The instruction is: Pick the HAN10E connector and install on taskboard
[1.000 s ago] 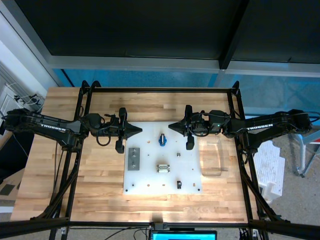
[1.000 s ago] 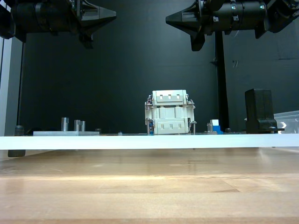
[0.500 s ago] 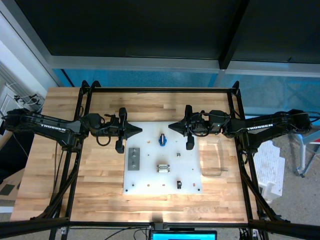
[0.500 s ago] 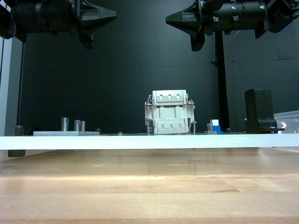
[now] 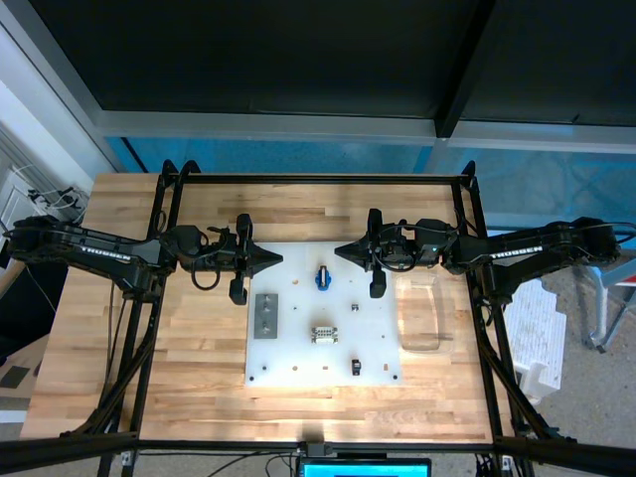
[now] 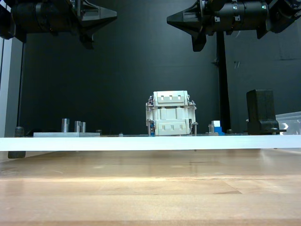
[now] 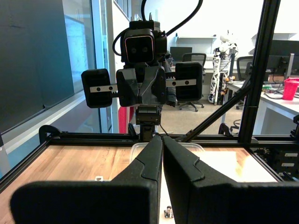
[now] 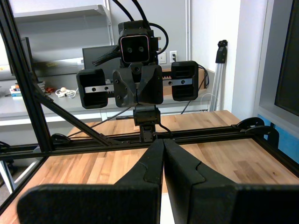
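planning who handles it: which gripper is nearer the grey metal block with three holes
Left. The left gripper hovers high just past the far end of the grey metal block; the right gripper hovers high farther off, beyond the blue knob.

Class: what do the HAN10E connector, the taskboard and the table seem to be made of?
HAN10E connector: probably moulded plastic, matt beige, with shiny metal clips. Taskboard: smooth white sheet, plastic or painted metal. Table: wood, grain strips showing. Left pincer and right pincer hang shut above the taskboard's far part.
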